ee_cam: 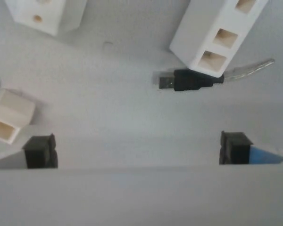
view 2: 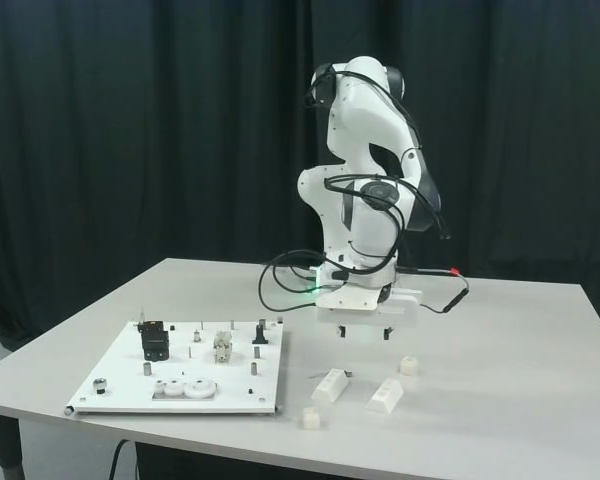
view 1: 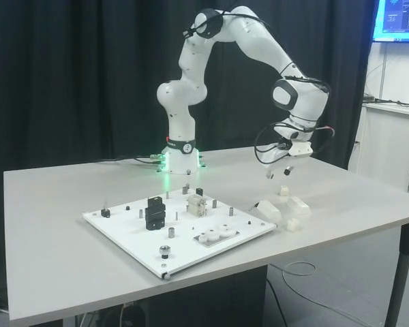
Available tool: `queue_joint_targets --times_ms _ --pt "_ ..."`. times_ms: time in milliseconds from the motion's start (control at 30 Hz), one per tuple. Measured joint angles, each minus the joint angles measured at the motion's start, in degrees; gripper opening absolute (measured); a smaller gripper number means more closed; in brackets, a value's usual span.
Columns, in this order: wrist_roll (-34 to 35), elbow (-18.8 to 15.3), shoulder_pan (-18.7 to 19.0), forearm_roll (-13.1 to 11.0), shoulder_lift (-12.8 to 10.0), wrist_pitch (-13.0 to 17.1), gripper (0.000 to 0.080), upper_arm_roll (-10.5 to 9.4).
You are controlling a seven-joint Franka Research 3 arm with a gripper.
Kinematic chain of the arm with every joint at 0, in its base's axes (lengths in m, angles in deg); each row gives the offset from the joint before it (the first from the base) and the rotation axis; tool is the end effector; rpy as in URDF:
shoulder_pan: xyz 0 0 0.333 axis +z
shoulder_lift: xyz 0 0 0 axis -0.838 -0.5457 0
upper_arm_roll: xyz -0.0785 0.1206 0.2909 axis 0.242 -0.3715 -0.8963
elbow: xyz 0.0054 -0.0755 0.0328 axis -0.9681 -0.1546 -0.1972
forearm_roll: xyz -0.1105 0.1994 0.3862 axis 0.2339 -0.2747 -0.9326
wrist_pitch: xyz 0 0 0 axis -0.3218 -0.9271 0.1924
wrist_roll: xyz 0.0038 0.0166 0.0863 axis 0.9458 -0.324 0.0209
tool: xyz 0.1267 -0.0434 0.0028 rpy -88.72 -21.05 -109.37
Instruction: Remove waterproof.
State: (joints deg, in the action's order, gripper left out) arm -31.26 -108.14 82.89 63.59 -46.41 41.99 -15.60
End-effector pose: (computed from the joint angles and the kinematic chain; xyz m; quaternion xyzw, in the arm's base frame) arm 0.5814 0.1589 0.2097 0.9418 -0.2935 -0.1273 0.1030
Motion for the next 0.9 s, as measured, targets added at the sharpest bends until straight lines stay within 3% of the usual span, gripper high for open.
queue_joint_targets --times_ms 33,67,900 --pt "0.0 0.2 0.0 0.0 -0.1 -0.2 0.0665 -0.04" --pt "0.0 0.4 0.0 0.0 -0.2 -0.3 0.0772 -0.08" --pt "1.1 3.9 -0.2 0.0 -0.7 -2.8 0.0800 -0.53"
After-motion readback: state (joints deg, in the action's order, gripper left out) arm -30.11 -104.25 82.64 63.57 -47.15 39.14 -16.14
